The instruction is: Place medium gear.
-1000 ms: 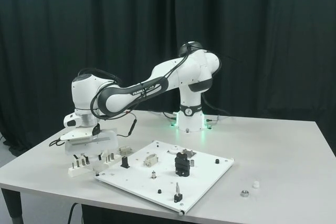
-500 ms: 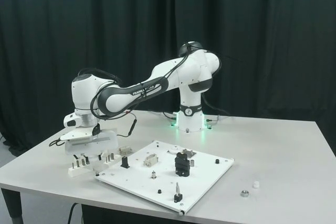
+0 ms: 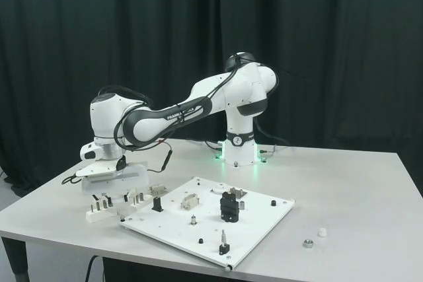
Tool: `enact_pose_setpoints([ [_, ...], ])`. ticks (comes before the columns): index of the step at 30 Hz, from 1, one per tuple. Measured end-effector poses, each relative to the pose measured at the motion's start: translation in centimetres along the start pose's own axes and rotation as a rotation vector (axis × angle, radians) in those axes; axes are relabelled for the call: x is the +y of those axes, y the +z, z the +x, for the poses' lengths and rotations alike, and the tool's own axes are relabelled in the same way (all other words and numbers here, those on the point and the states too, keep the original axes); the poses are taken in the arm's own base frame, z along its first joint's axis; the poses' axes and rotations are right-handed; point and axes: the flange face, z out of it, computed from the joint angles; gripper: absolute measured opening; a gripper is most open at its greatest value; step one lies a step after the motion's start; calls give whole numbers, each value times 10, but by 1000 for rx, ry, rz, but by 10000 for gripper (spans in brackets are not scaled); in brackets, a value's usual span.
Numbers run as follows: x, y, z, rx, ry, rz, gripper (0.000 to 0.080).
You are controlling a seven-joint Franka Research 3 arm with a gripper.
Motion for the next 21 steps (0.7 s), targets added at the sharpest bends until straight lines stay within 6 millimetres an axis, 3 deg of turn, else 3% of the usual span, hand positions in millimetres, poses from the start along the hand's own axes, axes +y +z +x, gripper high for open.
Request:
enact_pose_setpoints([
  [21, 1, 0, -1, -9, 9, -12, 402],
])
